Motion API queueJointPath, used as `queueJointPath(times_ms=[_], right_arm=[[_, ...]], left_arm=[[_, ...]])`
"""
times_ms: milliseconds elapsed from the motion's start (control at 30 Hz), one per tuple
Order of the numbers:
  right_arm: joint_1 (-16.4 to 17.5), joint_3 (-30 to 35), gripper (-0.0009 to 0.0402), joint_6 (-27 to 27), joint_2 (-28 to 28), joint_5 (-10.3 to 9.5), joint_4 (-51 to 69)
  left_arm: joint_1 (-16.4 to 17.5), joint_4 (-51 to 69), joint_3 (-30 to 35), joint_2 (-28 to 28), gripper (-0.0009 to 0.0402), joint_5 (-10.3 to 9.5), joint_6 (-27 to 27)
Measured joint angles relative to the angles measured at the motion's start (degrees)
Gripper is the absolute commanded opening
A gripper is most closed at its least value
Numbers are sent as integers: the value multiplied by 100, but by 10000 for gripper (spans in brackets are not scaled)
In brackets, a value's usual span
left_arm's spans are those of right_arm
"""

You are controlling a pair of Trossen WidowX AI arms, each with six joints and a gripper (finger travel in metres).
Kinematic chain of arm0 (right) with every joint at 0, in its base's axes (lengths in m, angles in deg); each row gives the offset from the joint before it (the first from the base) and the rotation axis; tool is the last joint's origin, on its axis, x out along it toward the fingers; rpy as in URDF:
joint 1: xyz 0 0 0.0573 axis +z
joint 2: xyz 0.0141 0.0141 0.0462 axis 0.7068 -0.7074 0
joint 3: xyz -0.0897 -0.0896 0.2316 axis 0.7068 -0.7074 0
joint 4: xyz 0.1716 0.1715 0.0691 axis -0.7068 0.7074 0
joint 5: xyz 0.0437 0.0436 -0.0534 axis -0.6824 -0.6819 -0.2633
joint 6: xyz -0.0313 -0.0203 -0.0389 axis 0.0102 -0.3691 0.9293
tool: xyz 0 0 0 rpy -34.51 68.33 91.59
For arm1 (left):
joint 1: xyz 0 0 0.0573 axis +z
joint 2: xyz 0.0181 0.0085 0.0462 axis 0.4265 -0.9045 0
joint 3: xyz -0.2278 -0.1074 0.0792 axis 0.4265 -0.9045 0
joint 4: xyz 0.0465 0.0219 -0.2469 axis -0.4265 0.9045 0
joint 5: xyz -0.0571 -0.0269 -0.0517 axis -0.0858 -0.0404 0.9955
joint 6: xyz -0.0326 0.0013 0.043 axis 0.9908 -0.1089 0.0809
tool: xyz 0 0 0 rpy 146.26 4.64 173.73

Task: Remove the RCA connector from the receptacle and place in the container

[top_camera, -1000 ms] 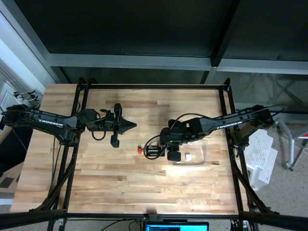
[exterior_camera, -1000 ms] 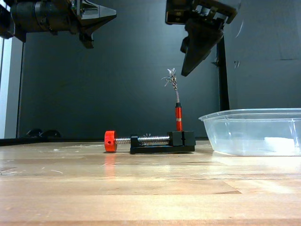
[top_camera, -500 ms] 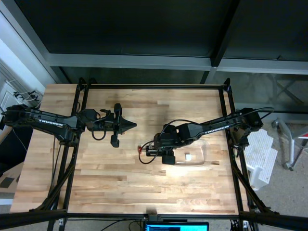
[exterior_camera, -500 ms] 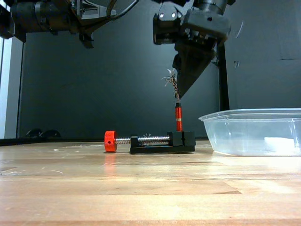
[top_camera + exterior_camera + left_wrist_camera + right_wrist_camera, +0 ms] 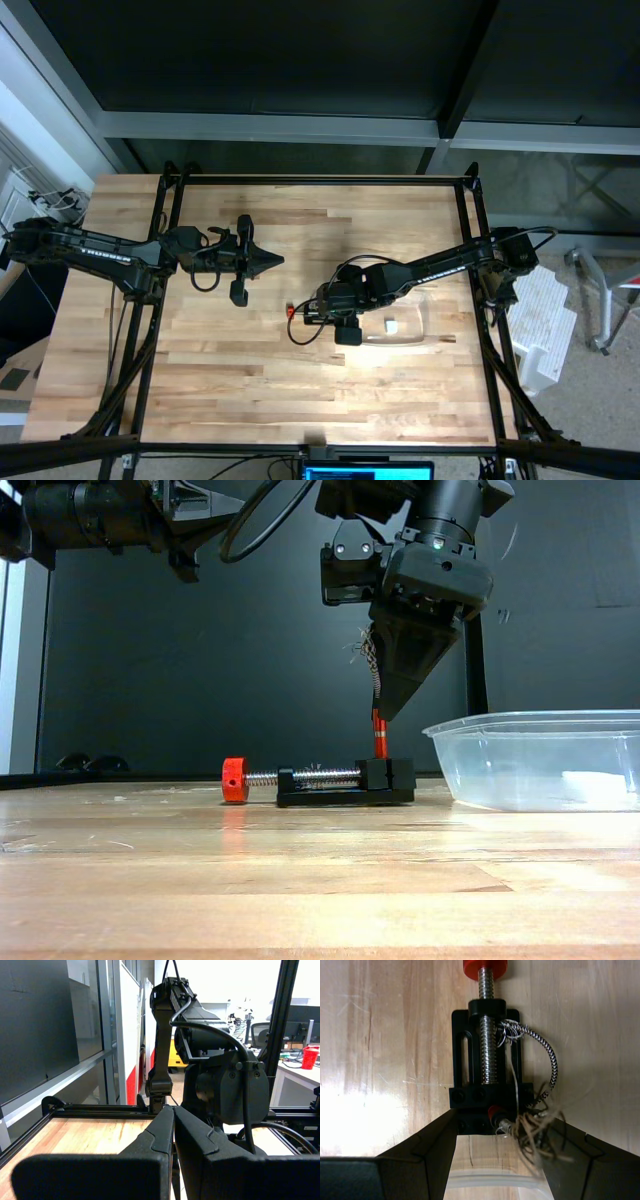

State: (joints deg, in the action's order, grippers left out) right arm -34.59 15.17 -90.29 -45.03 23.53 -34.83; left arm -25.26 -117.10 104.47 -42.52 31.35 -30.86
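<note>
While the RCA connector (image 5: 379, 736) stands upright in the receptacle (image 5: 345, 780), we judge the task to be at its opening: nothing has been pulled free and nothing of the plug lies in the container (image 5: 470, 770). The receptacle rests on the wooden surface (image 5: 300, 880), its red-orange knob (image 5: 234, 780) pointing away from the container, which sits just beside its other end. Inside the clear tray we see only a small white square piece (image 5: 391, 325).

We find the right claw (image 5: 385, 705) lowered over the plug, its tips just above the red sleeve. Through the right wrist camera its fingers are spread, one on either side of the connector (image 5: 495, 1111), with the frayed braided wire (image 5: 547, 1067) curling between them. They do not appear to touch the plug, so we read this claw as open and holding nothing.

We see the left claw (image 5: 270, 262) raised above the surface, well apart from the receptacle. Its two fingers (image 5: 172, 1115) are pressed together on nothing, and that arm looks parked.

What remains, as we judge it, is everything that counts: closing on the sleeve, drawing the plug straight up out of its socket, carrying it the short way across, and letting it go inside the tray.
</note>
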Motion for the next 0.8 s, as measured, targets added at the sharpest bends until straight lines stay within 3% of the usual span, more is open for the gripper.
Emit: queueJointPath(times_ms=[333, 800], right_arm=[[0, -57, 156, 44, 0, 0, -138], [-15, -59, 66, 153, 0, 2, -140]], left_arm=[[0, 0, 0, 0, 0, -2, 0], [0, 0, 0, 0, 0, -2, 0]])
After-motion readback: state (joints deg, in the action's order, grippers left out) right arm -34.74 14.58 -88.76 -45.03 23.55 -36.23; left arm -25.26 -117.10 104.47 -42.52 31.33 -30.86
